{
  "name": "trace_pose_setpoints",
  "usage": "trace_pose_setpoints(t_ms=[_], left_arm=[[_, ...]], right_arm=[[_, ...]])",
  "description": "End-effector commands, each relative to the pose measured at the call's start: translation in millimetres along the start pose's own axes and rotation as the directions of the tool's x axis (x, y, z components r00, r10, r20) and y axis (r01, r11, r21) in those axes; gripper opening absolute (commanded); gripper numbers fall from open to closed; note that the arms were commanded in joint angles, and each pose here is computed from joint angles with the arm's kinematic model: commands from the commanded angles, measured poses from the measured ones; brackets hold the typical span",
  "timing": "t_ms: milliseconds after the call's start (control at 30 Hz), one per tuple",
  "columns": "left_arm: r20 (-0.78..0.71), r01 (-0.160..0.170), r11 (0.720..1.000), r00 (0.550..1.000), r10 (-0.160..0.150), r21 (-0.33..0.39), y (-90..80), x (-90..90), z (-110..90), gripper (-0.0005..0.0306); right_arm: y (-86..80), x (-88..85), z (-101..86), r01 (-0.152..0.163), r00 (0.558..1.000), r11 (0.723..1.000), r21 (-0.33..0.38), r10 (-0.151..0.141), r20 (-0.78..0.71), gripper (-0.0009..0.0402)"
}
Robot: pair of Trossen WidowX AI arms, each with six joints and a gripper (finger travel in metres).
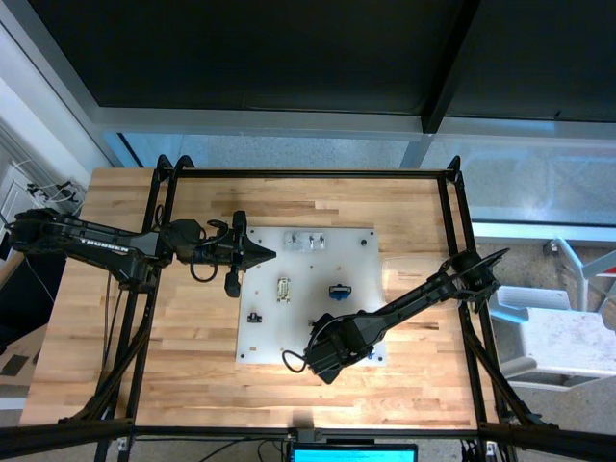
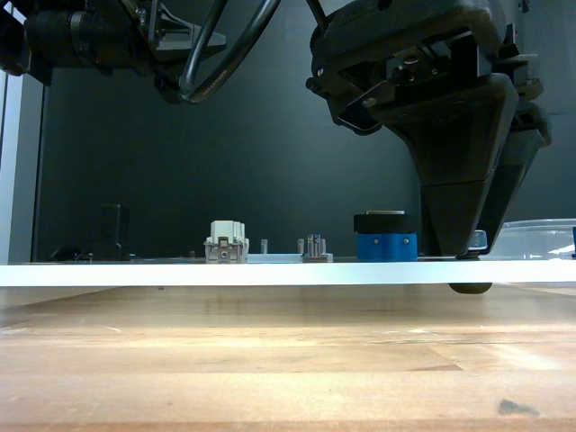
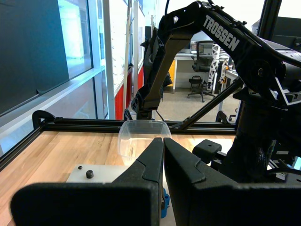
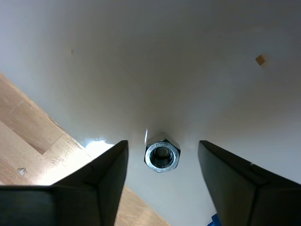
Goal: Unfasten the M12 fastener and place in the container
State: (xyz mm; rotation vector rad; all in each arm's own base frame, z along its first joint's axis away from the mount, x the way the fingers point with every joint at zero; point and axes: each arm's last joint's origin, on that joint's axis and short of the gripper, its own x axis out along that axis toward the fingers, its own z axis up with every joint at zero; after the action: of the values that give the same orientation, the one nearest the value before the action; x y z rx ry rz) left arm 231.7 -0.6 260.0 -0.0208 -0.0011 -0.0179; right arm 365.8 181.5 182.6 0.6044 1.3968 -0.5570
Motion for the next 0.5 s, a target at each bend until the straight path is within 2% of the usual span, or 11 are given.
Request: trace_pose_setpoints(t_ms=[33, 267, 367, 433, 500], left_arm=[[0.001, 0.000, 1.000, 1.000, 0.000, 0.000, 0.1, 0.0, 0.2, 0.0000], [0.000, 0.000, 1.000, 1.000, 0.000, 0.000, 0.0, 0.0, 0.1, 0.0000], [0.000, 0.000, 1.000, 1.000, 0.000, 0.000, 0.0, 0.0, 0.1, 0.0000], [0.000, 0.000, 1.000, 1.000, 0.000, 0.000, 0.1, 0.0, 0.1, 0.0000], [0.000, 0.000, 1.000, 1.000, 0.000, 0.000, 0.0, 0.0, 0.1, 0.0000]], right_arm=[[0.1, -0.3, -0.2, -0.004, 1.000, 1.000, 0.000, 0.004, -0.008, 0.0151], [0.5, -0.5, -0.2, -0.011, 1.000, 1.000, -0.021, 0.011, -0.012, 0.0074], [0.5, -0.5, -0.4, -0.011, 1.000, 0.998, -0.055, 0.011, -0.014, 0.0048], [0.5, -1.1, -0.6, -0.015, 1.000, 0.995, -0.100, 0.013, -0.017, 0.0033], [0.5, -1.4, -0.8, -0.021, 1.000, 0.980, -0.196, 0.017, -0.024, 0.0021]])
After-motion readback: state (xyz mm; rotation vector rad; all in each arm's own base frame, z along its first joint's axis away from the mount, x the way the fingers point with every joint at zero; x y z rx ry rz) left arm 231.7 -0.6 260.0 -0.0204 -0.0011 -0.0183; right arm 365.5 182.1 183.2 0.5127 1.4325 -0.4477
